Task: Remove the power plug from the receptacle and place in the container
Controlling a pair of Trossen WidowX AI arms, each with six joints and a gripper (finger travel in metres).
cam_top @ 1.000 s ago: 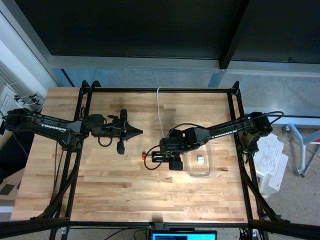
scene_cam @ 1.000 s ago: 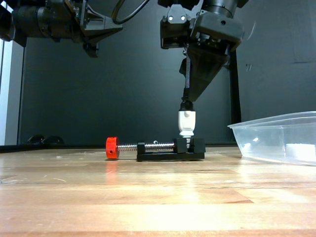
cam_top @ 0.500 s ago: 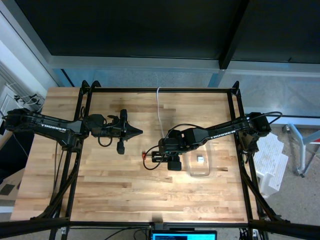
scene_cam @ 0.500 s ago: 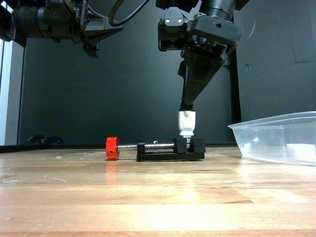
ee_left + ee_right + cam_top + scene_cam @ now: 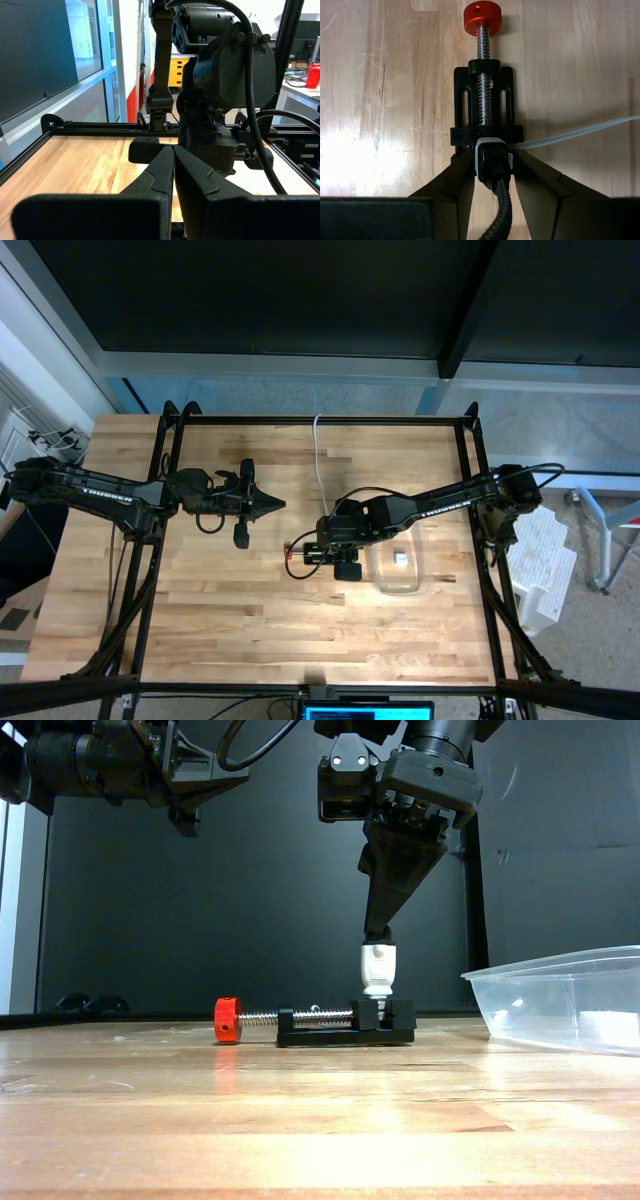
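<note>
The power plug [image 5: 493, 161] is a small black body seated in the white receptacle [image 5: 378, 967], which stands upright in a black vise [image 5: 345, 1020] with a red knob [image 5: 228, 1020]. A braided black tail [image 5: 498, 210] runs up from the plug between the fingers. My right gripper [image 5: 378, 931] points straight down with its fingers closed against the plug's two sides, above the socket. The container [image 5: 560, 1000] is a clear tray just right of the vise, also visible from above [image 5: 400, 580]. My left gripper [image 5: 275, 505] hangs shut over the table's left half, holding nothing.
A small white cube [image 5: 400, 559] lies inside the tray. A white cable [image 5: 318, 460] runs from the receptacle toward the table's far edge. A black frame [image 5: 320, 421] borders the table.
My right gripper's fingers have drawn together around the plug, hiding the braided tail in the low view. The plug still sits in the receptacle. The left arm has not moved.
</note>
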